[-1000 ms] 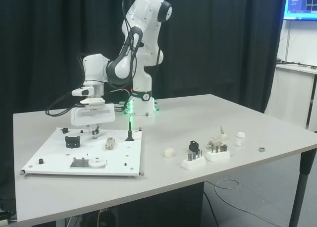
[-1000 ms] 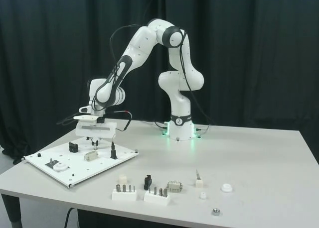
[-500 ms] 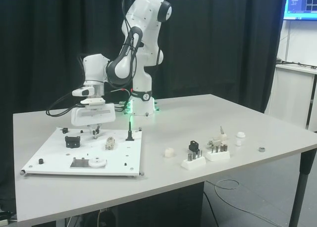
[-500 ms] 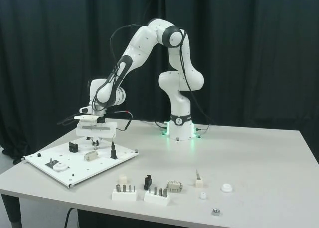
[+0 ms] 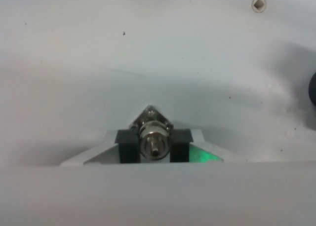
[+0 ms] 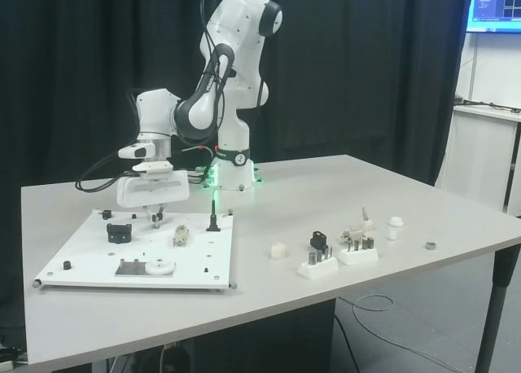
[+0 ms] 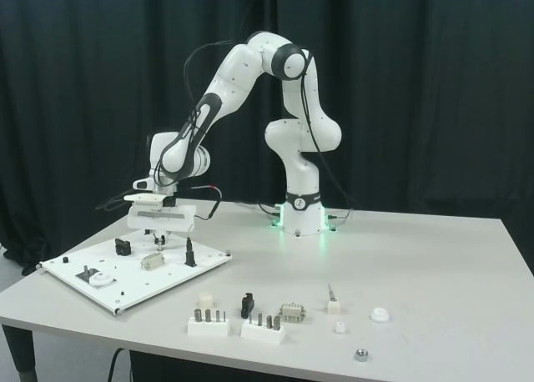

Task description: Insert BNC.

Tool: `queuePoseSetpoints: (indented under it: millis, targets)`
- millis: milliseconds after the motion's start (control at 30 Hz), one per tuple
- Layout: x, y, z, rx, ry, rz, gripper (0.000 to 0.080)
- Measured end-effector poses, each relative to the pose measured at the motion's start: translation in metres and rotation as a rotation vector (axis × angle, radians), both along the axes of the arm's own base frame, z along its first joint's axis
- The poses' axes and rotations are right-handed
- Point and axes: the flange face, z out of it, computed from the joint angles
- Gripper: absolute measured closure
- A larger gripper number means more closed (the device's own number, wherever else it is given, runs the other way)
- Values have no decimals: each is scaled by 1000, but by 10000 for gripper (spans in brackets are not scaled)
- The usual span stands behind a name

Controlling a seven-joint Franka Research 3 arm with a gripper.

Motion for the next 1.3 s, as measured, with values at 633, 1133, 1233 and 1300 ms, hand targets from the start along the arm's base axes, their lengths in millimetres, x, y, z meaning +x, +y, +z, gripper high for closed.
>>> queuePoseSetpoints:
  millis: [633, 1133, 1233, 1300]
  targets:
    - [3, 1, -2, -1, 4, 5, 679]
    - [2, 1, -2, -8, 7, 37, 679]
    - [2, 0, -2, -12, 8, 54, 679]
    - [2, 0, -2, -14, 9, 63, 679]
